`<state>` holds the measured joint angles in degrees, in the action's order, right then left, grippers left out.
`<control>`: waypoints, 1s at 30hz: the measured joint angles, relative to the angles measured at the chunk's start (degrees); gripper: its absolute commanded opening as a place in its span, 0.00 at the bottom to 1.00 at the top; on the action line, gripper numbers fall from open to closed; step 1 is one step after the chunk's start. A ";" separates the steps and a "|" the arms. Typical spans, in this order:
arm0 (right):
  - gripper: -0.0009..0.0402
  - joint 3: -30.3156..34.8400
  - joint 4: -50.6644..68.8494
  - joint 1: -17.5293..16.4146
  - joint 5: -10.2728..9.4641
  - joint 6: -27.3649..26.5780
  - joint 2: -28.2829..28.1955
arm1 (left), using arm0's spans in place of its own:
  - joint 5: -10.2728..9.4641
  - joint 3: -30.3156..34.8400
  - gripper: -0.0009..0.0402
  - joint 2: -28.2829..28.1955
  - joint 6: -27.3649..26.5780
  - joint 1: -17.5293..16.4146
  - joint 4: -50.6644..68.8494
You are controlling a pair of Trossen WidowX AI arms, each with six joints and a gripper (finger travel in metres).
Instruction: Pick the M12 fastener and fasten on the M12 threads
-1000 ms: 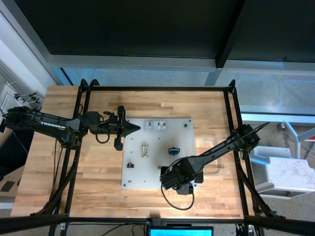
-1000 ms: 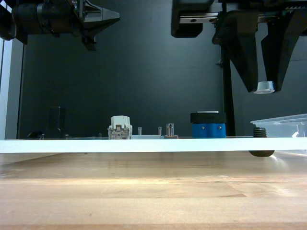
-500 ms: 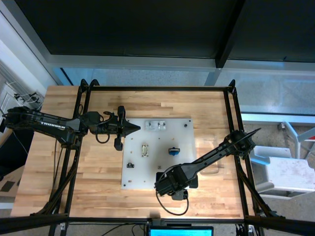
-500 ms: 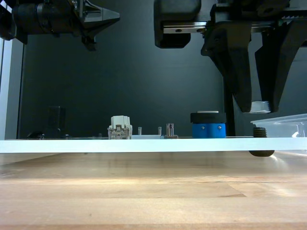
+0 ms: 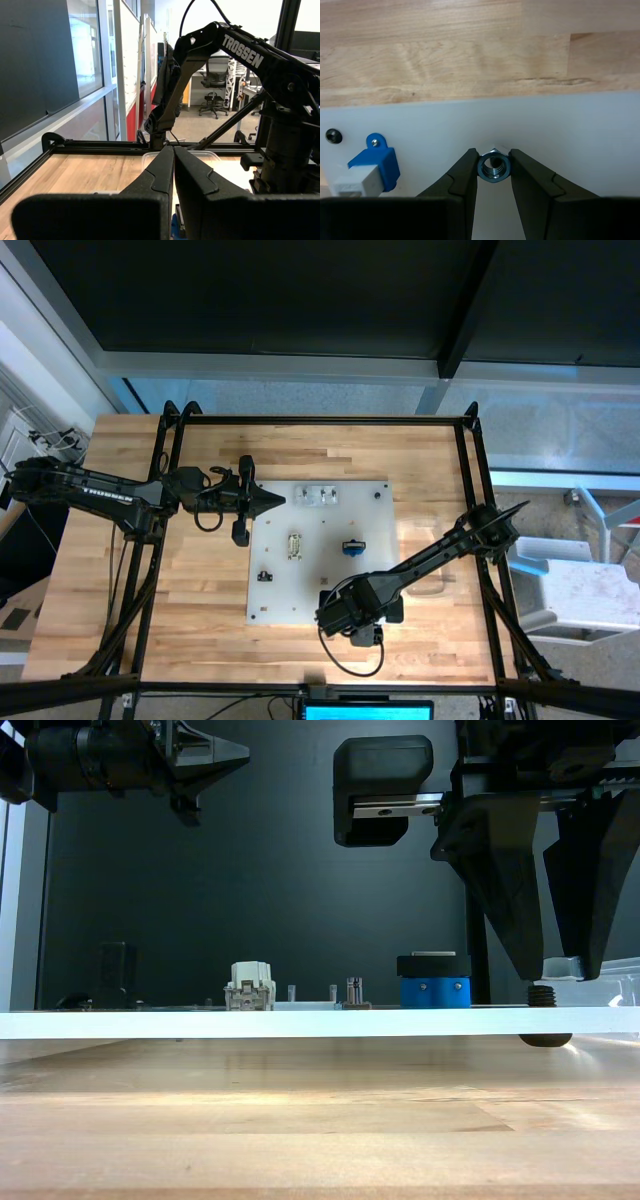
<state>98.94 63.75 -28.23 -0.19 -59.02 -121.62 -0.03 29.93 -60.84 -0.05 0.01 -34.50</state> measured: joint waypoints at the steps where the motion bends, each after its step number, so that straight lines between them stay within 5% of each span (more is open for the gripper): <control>1: 0.02 -0.09 -0.07 0.09 0.04 0.00 0.07 | 0.00 0.00 0.02 0.00 0.02 0.00 0.00; 30: 0.02 -2.84 -4.35 0.92 -0.04 0.98 0.37 | 0.00 0.00 0.02 0.00 0.02 0.00 0.00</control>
<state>96.09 59.40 -27.31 -0.23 -58.04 -121.25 -0.03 29.93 -60.84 -0.03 0.01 -34.50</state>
